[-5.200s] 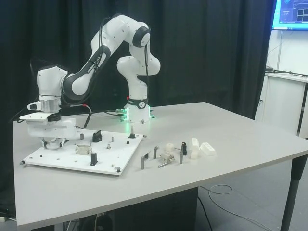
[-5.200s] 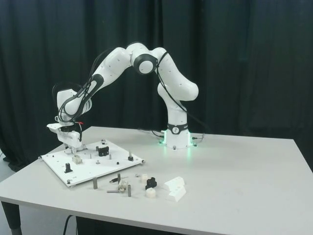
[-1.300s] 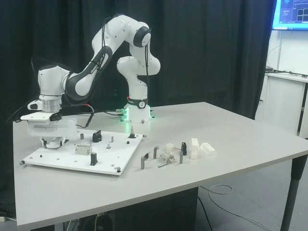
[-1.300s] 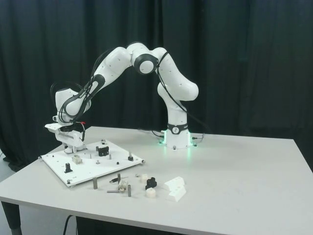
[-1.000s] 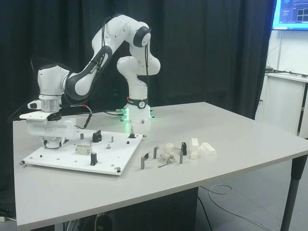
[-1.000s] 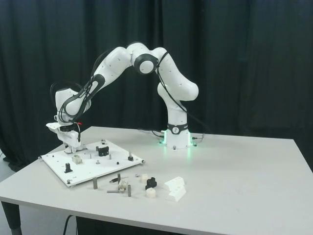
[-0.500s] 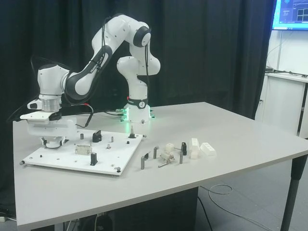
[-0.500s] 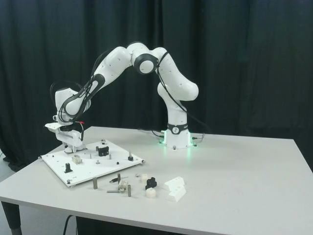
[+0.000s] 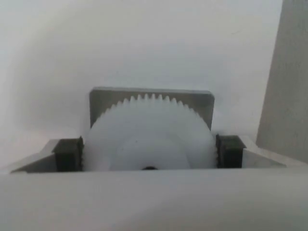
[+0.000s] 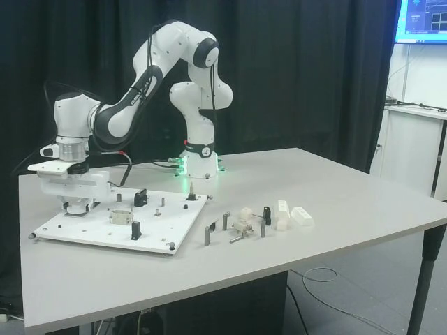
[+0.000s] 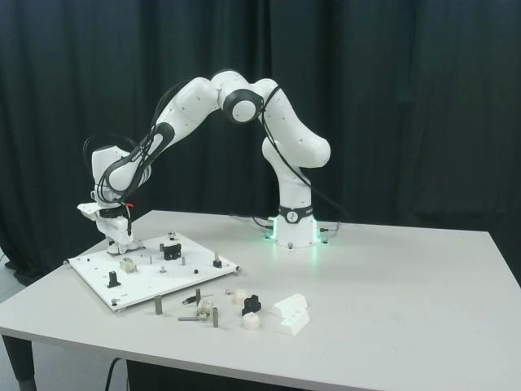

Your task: Remove large gear.

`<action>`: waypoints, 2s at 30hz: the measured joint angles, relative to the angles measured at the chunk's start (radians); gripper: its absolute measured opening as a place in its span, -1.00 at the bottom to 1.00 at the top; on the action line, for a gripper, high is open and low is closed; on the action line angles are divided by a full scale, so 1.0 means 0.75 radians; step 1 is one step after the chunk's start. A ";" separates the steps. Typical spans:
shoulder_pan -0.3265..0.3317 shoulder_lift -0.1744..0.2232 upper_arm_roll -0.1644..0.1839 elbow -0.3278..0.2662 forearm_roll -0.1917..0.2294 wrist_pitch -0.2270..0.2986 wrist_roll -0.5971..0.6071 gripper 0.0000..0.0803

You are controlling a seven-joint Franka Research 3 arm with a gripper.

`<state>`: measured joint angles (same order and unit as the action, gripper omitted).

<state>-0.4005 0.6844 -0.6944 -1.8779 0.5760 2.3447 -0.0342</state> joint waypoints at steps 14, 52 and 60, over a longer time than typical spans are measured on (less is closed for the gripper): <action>0.000 -0.001 -0.002 0.007 -0.006 -0.018 -0.160 0.48; -0.002 -0.002 -0.010 0.012 0.010 -0.033 0.004 0.48; -0.002 -0.002 -0.010 0.013 0.010 -0.034 0.088 0.48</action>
<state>-0.4017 0.6829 -0.7022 -1.8680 0.5835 2.3194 0.0315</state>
